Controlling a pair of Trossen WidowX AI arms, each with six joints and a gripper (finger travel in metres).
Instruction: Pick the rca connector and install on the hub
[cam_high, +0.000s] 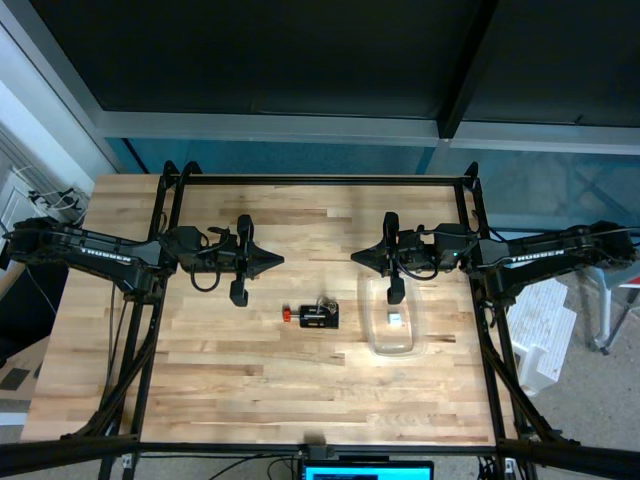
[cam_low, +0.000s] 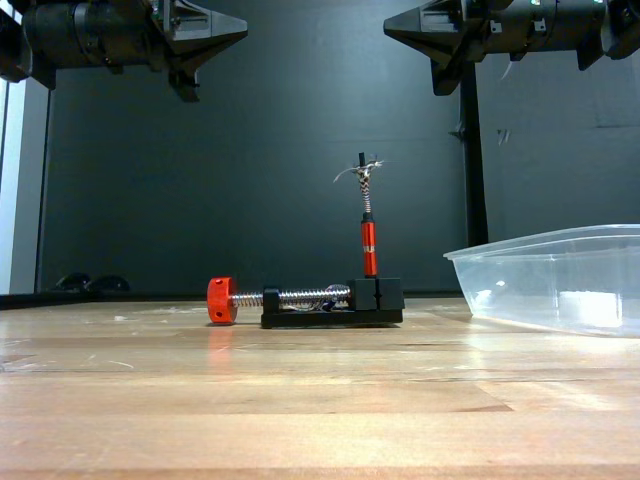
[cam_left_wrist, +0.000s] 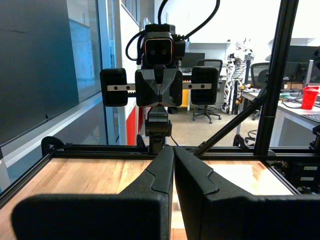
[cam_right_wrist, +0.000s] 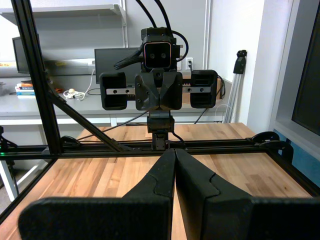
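Butcher-block table (cam_high: 230, 400) carries everything, with the hub (cam_high: 322, 319) lying flat near its middle. Left of the hub and farther back, the left gripper (cam_high: 276, 260) hangs high above the wood, its fingers pressed together on nothing and its tip pointing inward.

The hub's red knob (cam_low: 221, 299) is at its left end, on a silvery threaded screw (cam_low: 295, 296) that runs into the black block. On the right part of that block the rca connector (cam_low: 368, 245) stands upright. It is a slim red sleeve with a darker stem above it and a frayed stub of braided wire (cam_low: 362, 175) at the top.

Right of the hub and farther back, the right gripper (cam_high: 358, 258) hangs level with the left one. Its tip faces the other across a gap, and its fingers are likewise closed and hold nothing.

Just right of the hub, apart from it, lies a clear plastic tray (cam_low: 520, 275). One small pale piece (cam_high: 396, 318) rests on its floor, too small to identify.

Bare wood runs from the hub to the table's near edge and out to its left edge. A black frame rail (cam_high: 320, 181) crosses the far side behind the hub, with slanted struts along both sides. The air above the connector, up to the height of the two gripper tips, is open.
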